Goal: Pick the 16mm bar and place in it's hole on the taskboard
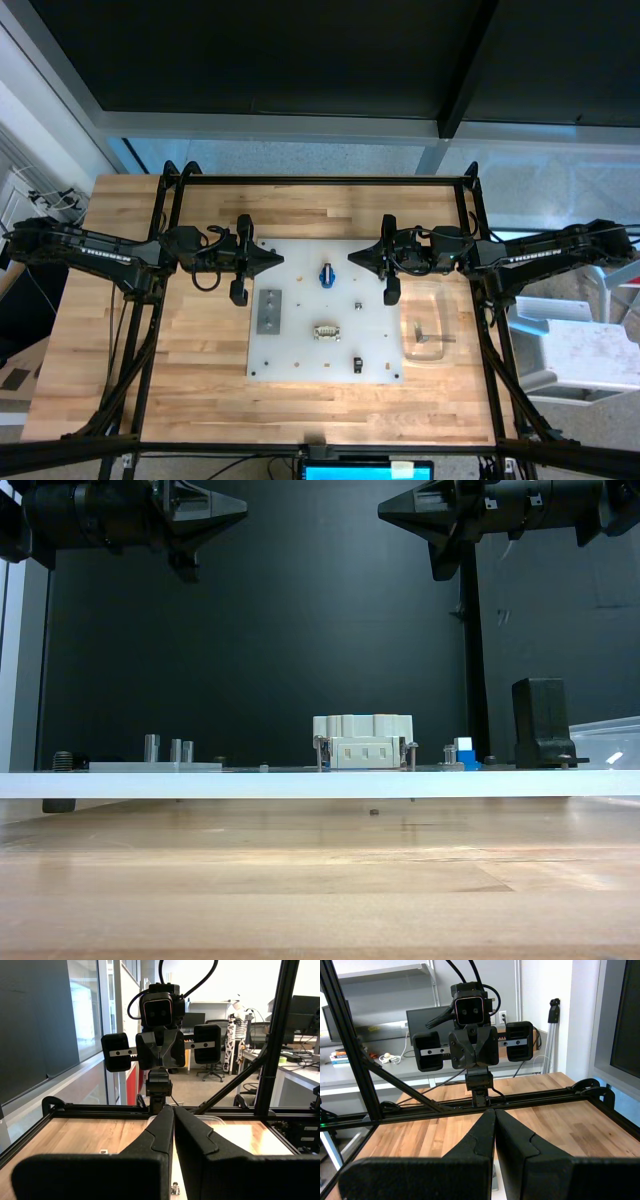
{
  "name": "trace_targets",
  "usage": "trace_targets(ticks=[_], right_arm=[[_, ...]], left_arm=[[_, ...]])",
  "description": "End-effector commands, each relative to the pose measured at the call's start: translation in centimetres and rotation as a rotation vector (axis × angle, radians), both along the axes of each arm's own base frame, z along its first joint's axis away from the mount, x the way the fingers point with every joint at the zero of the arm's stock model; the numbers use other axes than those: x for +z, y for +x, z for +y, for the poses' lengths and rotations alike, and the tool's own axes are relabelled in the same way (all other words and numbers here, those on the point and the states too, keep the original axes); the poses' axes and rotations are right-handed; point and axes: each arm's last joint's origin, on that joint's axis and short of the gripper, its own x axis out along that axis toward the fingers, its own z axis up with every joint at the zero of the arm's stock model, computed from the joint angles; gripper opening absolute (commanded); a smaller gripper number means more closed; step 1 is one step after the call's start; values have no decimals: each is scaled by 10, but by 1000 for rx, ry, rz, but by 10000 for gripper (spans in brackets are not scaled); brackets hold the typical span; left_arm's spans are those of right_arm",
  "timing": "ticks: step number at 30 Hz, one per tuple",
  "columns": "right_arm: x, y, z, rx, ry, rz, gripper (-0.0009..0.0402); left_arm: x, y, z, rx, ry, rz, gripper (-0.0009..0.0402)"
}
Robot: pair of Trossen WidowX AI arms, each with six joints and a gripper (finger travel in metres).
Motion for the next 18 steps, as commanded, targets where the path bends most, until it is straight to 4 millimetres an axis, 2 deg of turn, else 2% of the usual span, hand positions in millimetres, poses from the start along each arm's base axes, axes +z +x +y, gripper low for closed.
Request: trace_targets(ticks=[1, 14, 18], right_arm=[[-1, 0, 0, 0, -8, 10, 0], [-1, 0, 0, 0, -1, 14, 0], [6, 0, 1, 4, -2, 70, 0]], left_arm=[[0, 0, 0, 0, 0, 0, 0], [0, 0, 0, 0, 1, 0, 0], [0, 0, 0, 0, 1, 0, 0]])
